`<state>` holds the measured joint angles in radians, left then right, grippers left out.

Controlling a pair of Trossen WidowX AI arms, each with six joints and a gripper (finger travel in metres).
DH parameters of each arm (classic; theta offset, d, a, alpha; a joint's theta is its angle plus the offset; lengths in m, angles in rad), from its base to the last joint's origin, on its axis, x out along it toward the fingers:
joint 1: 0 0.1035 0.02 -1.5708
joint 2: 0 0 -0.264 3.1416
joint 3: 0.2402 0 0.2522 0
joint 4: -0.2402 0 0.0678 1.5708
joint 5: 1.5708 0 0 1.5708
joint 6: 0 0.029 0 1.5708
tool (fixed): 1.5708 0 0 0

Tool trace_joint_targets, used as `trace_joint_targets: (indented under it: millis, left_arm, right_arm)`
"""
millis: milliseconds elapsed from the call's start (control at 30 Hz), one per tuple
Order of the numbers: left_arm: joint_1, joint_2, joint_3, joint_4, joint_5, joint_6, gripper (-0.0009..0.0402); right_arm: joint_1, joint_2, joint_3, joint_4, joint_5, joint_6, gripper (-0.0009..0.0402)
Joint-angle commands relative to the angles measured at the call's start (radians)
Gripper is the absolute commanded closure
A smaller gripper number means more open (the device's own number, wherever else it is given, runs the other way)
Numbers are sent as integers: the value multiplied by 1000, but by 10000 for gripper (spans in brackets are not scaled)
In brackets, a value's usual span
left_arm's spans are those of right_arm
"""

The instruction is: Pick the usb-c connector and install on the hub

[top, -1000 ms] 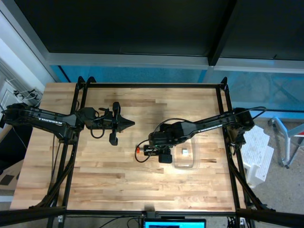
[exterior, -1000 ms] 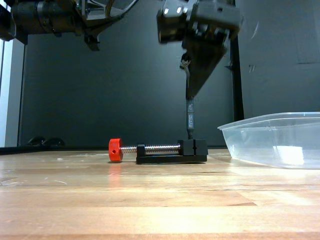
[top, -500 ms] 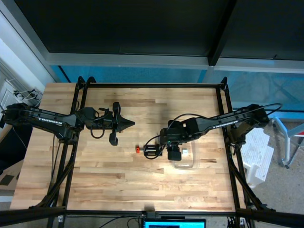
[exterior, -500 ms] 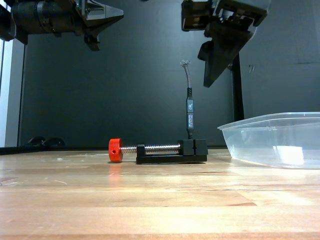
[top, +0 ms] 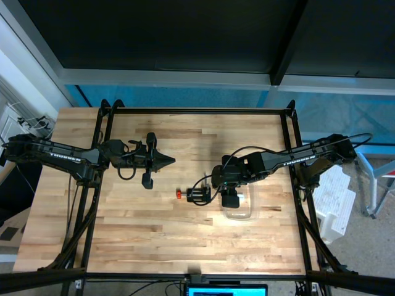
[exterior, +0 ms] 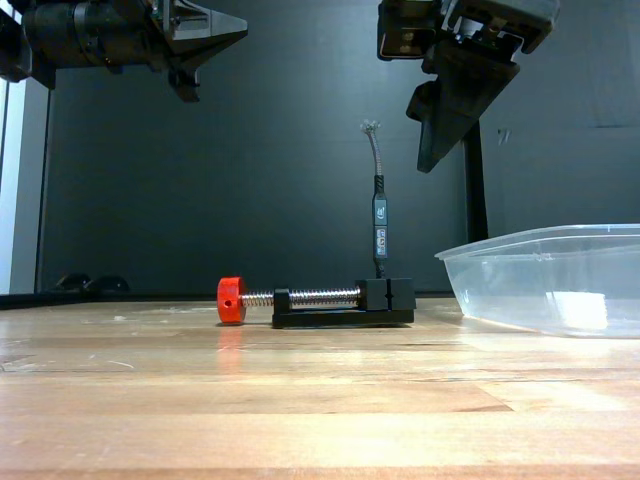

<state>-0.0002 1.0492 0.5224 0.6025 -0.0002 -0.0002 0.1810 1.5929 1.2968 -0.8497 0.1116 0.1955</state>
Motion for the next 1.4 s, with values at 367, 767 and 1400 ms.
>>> trace_joint_targets:
  millis: [367,767,1400]
  left_arm:
    - [0,0,0,0,0,0,393]
    - [0,0,0,0,0,0,393]
    - [0,0,0,0,0,0,393]
  right_arm:
    - [-30,-138,-68,96,3,-94,235]
    - [-130,-485,-344,568,-56,-172,388]
    - [-138,-701,-646,1071,-49,-174,393]
